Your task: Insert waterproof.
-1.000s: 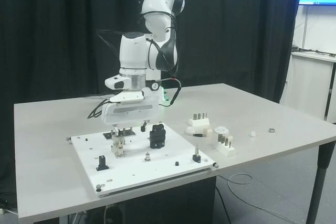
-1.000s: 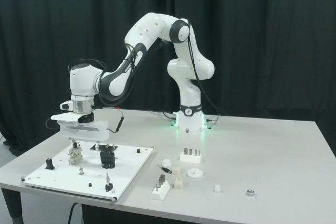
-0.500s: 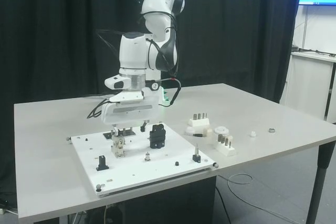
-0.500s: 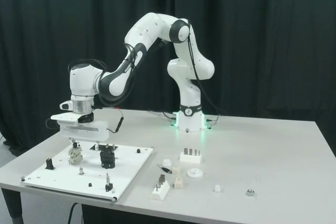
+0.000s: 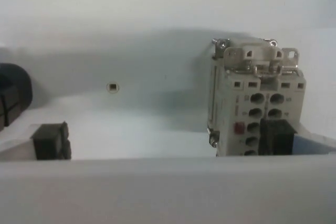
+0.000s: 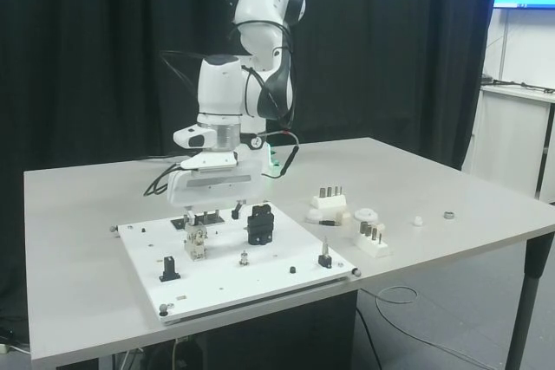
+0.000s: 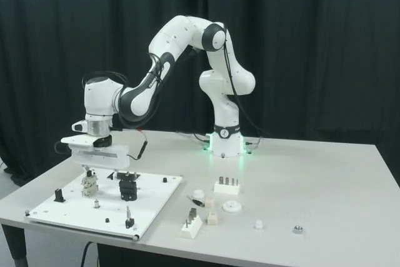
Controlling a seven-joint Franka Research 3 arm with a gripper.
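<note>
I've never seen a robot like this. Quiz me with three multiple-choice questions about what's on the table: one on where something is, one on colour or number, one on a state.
1. The pincer hangs over:
A. the white board
B. bare grey table
C. the floor

2. The arm's base light is:
A. white
B. green
C. black

3. The multi-pin connector on the board:
A. lies flat
B. hangs in the air
C. stands upright

Answers: 1 A, both room views put the pincer above the board's rear part. 2 B, a green glow shows at the base. 3 C, it rises from the board under the pincer.
</note>
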